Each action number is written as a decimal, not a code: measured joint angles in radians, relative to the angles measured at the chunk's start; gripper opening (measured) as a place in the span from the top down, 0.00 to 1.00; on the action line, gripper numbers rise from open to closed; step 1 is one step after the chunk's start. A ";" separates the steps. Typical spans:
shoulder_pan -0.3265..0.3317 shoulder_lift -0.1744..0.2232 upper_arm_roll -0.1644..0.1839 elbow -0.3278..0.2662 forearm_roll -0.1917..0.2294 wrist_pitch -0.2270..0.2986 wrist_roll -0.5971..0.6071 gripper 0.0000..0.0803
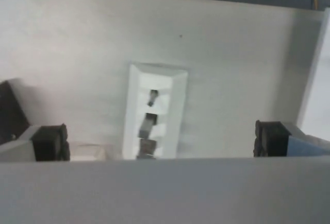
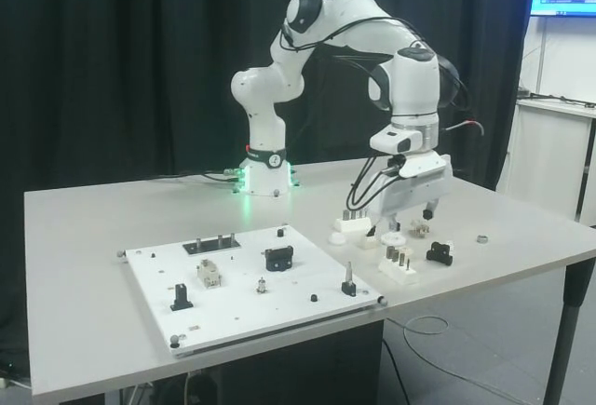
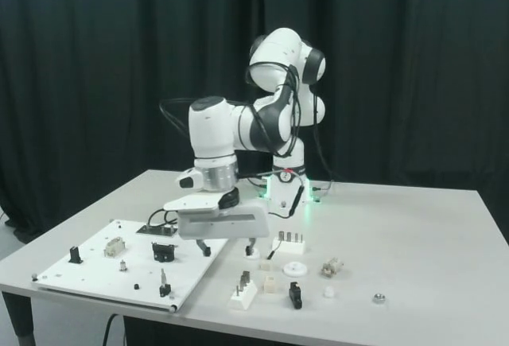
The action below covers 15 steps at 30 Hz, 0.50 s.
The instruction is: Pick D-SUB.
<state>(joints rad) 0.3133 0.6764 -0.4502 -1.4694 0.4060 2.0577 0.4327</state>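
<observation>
Left, the white board (image 2: pixel 244 304) carries its fixtures on the grey tabletop (image 2: pixel 84 237). Centre, my tool (image 2: pixel 414 217) hangs open above the loose parts, empty. The wrist view alone shows both fingertips (image 1: pixel 50 142) spread wide either side of a white peg holder (image 1: pixel 154 113). Right, only the room views show the small D-SUB (image 3: pixel 332 266), lying on the tabletop just beyond the holder, apart from my tool.

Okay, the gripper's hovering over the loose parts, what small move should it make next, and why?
Probably shift sideways at this height: the open gripper hangs over a white peg holder, while what looks like the D-SUB lies apart from it.
</observation>
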 joint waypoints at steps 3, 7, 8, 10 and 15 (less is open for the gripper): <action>0.013 0.000 0.000 -0.001 0.000 0.000 0.005 0.00; 0.033 0.000 0.000 -0.006 0.000 -0.001 0.007 0.00; 0.038 0.000 0.000 -0.008 0.000 -0.001 0.007 0.00; 0.049 0.000 0.000 -0.013 0.000 -0.001 0.007 0.00; 0.078 0.000 0.000 -0.025 0.000 0.004 0.007 0.00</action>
<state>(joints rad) 0.3911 0.6764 -0.4501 -1.4947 0.4059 2.0618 0.4398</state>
